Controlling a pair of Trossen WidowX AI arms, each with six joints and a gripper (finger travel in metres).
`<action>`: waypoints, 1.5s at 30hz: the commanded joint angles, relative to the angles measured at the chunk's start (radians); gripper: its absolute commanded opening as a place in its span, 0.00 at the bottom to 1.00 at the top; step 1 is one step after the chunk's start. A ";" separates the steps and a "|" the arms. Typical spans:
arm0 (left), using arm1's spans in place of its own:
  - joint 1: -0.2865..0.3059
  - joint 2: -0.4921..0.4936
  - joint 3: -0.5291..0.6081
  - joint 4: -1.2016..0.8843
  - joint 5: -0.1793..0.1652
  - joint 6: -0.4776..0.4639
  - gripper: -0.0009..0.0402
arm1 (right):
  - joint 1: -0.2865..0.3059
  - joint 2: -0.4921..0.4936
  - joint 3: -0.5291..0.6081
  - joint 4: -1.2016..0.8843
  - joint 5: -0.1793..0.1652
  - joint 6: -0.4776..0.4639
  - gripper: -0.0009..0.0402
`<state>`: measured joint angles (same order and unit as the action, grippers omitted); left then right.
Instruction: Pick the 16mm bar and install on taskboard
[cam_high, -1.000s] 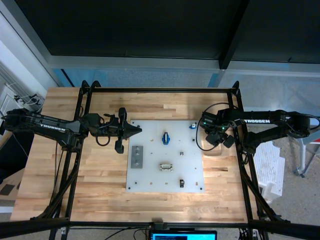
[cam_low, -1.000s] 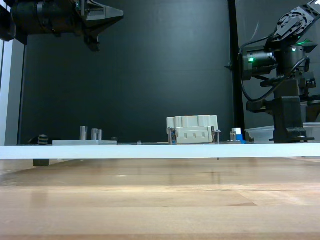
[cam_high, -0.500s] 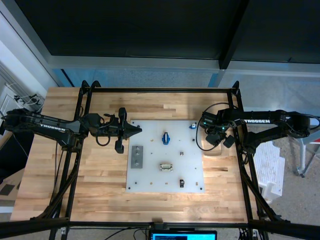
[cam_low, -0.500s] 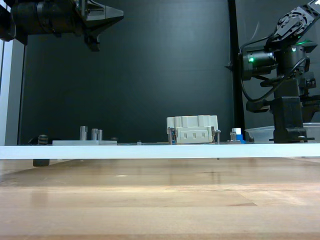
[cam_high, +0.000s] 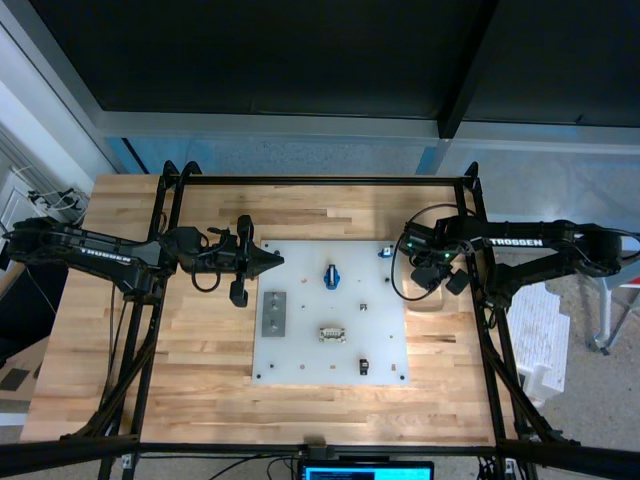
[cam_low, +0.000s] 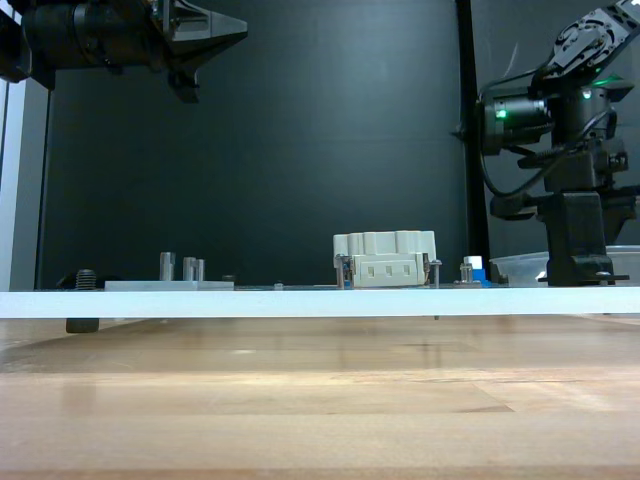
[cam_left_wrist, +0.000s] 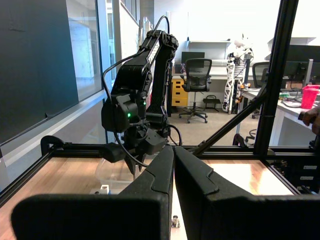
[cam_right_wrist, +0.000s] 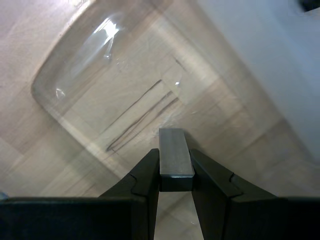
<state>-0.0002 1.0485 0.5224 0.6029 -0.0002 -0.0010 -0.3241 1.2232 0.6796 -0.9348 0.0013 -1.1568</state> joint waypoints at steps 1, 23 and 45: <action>0.000 0.000 0.000 0.000 0.000 0.000 0.02 | 0.005 -0.006 0.042 -0.049 0.007 0.034 0.05; 0.000 0.000 0.000 0.000 0.000 0.000 0.02 | 0.131 -0.004 0.369 -0.385 0.007 0.598 0.04; 0.000 0.000 0.000 0.000 0.000 0.000 0.02 | 0.373 0.193 0.567 -0.483 0.053 1.160 0.02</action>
<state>-0.0002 1.0485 0.5224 0.6025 -0.0002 -0.0010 0.0334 1.4014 1.2369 -1.4124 0.0460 -0.0189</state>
